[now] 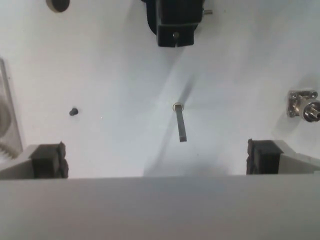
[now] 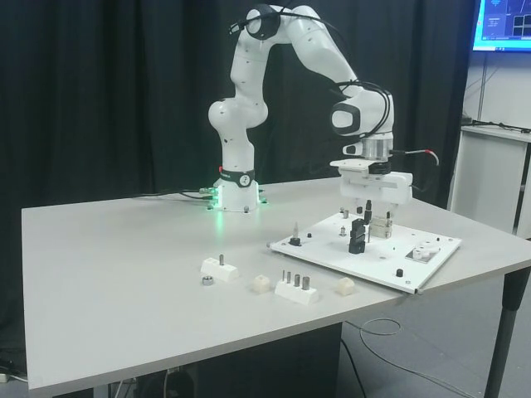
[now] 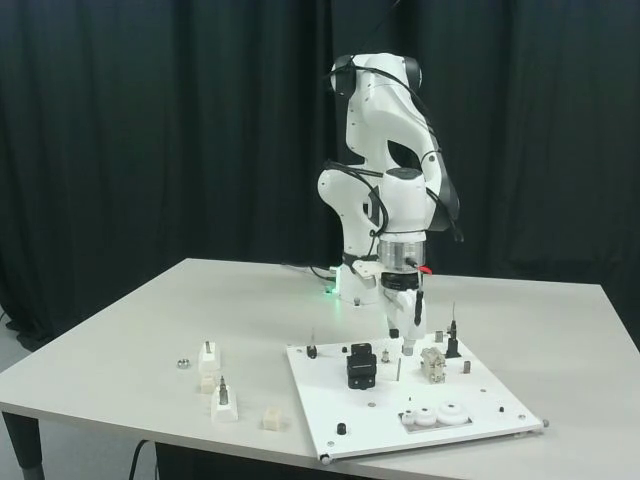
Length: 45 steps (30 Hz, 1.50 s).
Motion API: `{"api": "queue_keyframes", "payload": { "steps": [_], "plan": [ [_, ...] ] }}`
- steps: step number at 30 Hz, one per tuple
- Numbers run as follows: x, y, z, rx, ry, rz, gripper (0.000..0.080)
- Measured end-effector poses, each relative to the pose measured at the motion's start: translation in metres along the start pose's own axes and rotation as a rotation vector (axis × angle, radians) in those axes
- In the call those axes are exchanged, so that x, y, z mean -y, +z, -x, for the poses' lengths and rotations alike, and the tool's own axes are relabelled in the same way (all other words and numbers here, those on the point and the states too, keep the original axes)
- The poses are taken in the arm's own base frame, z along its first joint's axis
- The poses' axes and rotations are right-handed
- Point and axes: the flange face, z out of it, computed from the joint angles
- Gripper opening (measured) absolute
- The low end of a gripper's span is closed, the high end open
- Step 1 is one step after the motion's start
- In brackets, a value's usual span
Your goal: Insert square peg 1.
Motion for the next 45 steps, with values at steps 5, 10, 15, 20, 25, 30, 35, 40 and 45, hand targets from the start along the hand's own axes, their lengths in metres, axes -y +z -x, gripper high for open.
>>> {"api": "queue_keyframes", "payload": {
  "steps": [5,10,15,20,25,30,35,40,45],
  "plan": [
    [0.001,-0.001,0.000,-0.006,0.002,0.006,0.0800],
    [0.002,-0.002,0.000,-0.015,0.007,0.016,0.0800],
    [0.004,-0.004,0.001,-0.020,0.022,0.022,0.0800],
    [0.007,-0.008,0.003,-0.017,0.026,0.017,0.0800],
    [0.012,-0.014,0.007,-0.010,0.026,0.004,0.0800],
    [0.020,-0.017,0.007,-0.006,0.052,-0.007,0.0800],
    [0.027,-0.014,0.007,-0.011,0.063,-0.014,0.0800],
    [0.031,-0.007,0.012,-0.015,0.074,-0.012,0.0800],
    [0.033,0.001,0.017,-0.017,0.083,-0.006,0.0800]
  ]
}}
